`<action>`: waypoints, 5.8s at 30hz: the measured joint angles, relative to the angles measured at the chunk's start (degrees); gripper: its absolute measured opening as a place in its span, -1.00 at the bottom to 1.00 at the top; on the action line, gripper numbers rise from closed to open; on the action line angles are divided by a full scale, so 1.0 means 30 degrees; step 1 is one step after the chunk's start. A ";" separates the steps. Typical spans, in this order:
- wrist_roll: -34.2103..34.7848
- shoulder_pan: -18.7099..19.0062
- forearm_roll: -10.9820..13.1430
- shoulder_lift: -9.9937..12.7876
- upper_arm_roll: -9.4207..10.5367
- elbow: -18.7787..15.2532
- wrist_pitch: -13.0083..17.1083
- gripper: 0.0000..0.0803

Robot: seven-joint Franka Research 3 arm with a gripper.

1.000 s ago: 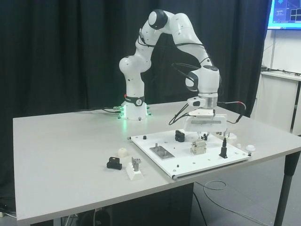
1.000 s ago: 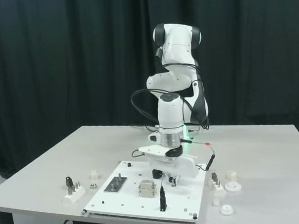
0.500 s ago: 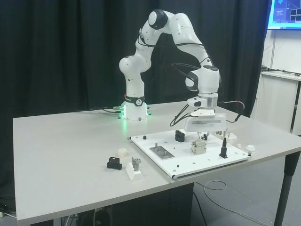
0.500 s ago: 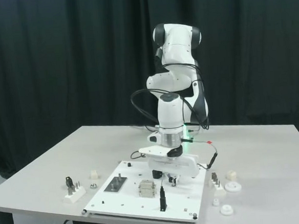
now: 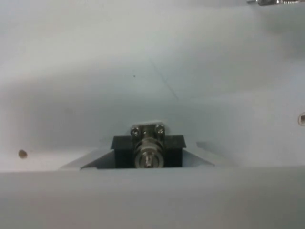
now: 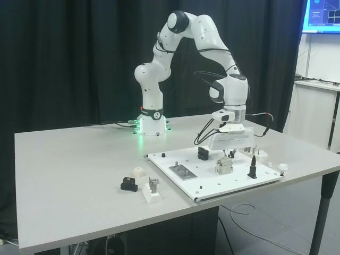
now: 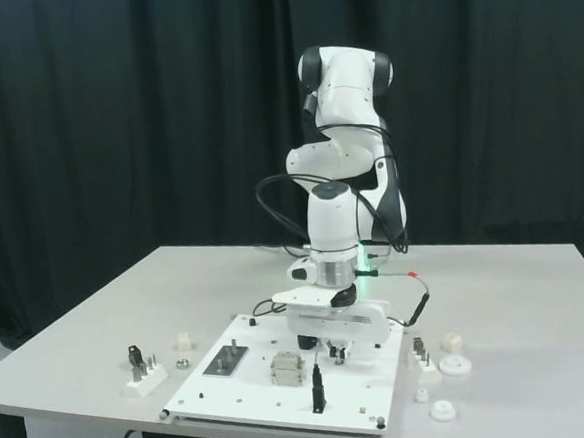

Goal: Insert BNC.

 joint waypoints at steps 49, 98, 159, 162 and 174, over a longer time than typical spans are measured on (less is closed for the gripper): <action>-0.4092 -0.0732 0.0001 0.0022 0.0572 0.0356 -0.0659 -0.69; -1.0505 -0.0779 0.0105 0.0003 0.0579 0.0384 -0.0792 -0.69; -1.7122 -0.0796 0.0107 0.0008 0.0583 0.0405 -0.0848 -0.69; -1.7504 -0.0799 0.0107 0.0008 0.0583 0.0411 -0.0863 -0.69; -1.8709 -0.0811 0.0108 0.0011 0.0584 0.0425 -0.0902 -0.69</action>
